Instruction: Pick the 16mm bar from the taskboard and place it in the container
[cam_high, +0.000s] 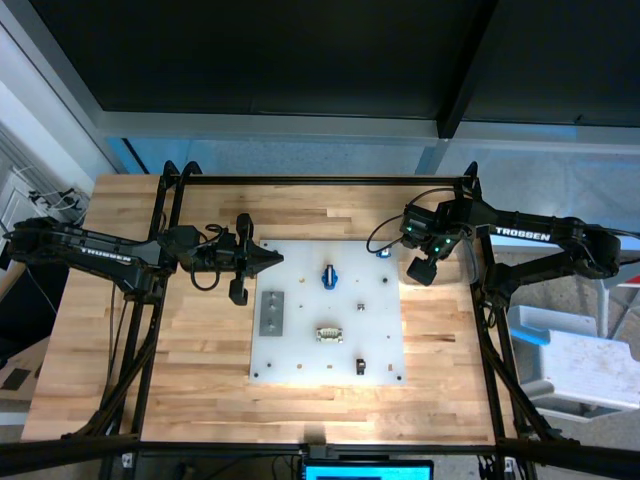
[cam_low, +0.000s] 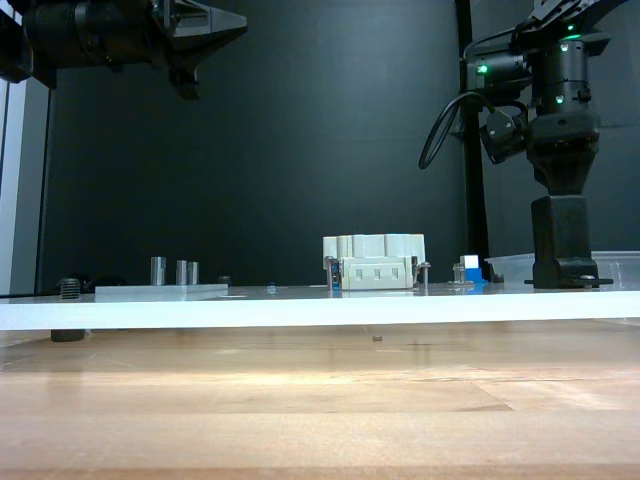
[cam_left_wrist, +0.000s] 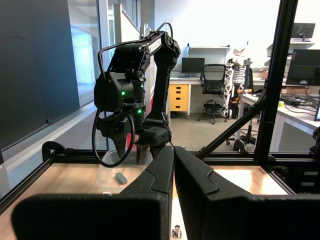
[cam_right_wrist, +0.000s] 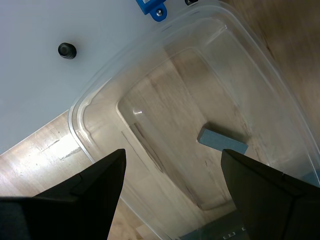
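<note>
The 16mm bar (cam_right_wrist: 222, 141), a short grey piece, lies flat on the floor of the clear container (cam_right_wrist: 100, 95). Nothing touches it. My right gripper (cam_right_wrist: 172, 195) hangs straight above the container, open, with its fingers wide apart and empty. In the left wrist view the bar (cam_left_wrist: 121, 177) shows inside the container (cam_left_wrist: 107, 162), below the right arm's fingertips (cam_left_wrist: 122, 150). The container (cam_low: 610, 262) stands just off the right edge of the white taskboard (cam_high: 300, 350). My left gripper (cam_high: 272, 258) hovers high over the board's far left corner, shut and empty.
The board carries a grey block (cam_high: 272, 312), a blue knob (cam_high: 329, 275), a pale connector (cam_high: 328, 333) and a small black part (cam_high: 360, 364). A black screw (cam_right_wrist: 67, 50) and a blue fitting (cam_right_wrist: 151, 6) sit near the container. Black frame rails border the table.
</note>
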